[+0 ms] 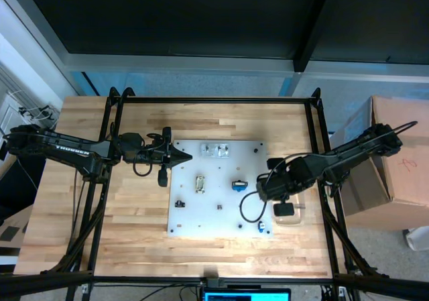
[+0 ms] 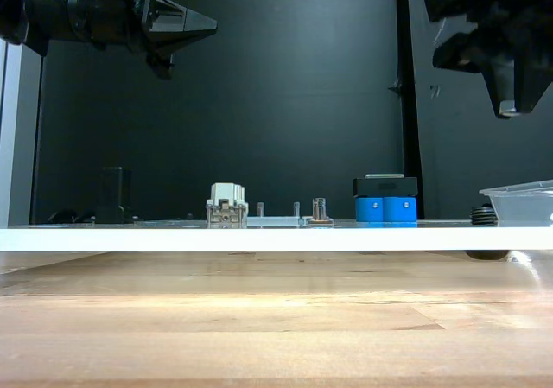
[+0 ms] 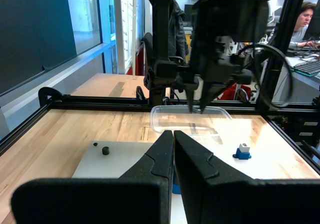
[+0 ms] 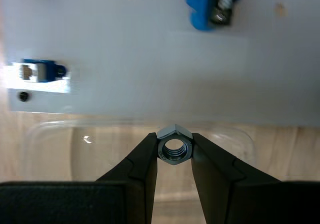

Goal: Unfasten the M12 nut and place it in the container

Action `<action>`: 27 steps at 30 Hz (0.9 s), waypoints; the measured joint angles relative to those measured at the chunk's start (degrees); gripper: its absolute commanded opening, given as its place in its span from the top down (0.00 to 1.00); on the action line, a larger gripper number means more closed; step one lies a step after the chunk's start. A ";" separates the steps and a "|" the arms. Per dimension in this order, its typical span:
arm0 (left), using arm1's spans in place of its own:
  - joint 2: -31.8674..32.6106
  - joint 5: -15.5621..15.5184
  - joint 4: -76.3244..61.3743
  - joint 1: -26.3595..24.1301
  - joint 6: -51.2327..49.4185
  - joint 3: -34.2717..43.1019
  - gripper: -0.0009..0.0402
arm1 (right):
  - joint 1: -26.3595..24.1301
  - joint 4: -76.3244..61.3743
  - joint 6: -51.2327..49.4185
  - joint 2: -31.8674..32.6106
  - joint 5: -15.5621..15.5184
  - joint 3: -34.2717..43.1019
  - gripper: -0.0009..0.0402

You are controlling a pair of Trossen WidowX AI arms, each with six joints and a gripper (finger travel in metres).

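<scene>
Standing close to the near right edge of the flat white board [image 1: 201, 215], which lies on the pale wooden table [image 1: 100, 247], the short black ribbed stud [image 2: 484, 218] shows its ribs bare in the low view, in front of the clear plastic container [image 2: 523, 200]. The high view shows the container sitting on the table just beside the board's right edge. Above it hangs the right gripper [image 4: 174, 138], pointing downward and well clear of the container's rim in the low view. Its two black fingers are closed on the small silver hexagonal nut [image 4: 174, 149], pinching it from either side so that its threaded hole faces the wrist camera. The nut is held in the air over the container, off its stud and apart from both container and board. Farther along the board stand a blue block with a black top [image 2: 385, 206], a small silver post [image 2: 319, 208] and a grey-white connector [image 2: 226, 206]. Beyond these, over the board's far left part, the left gripper [image 1: 186, 157] hangs high above the surface, lying level and pointing inward toward the right arm, its black fingers pressed together tip to tip.
</scene>
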 measured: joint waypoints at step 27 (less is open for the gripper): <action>0.00 0.02 -0.02 0.00 0.02 0.00 0.98 | -28.76 4.00 5.40 -13.51 -0.04 -17.27 0.97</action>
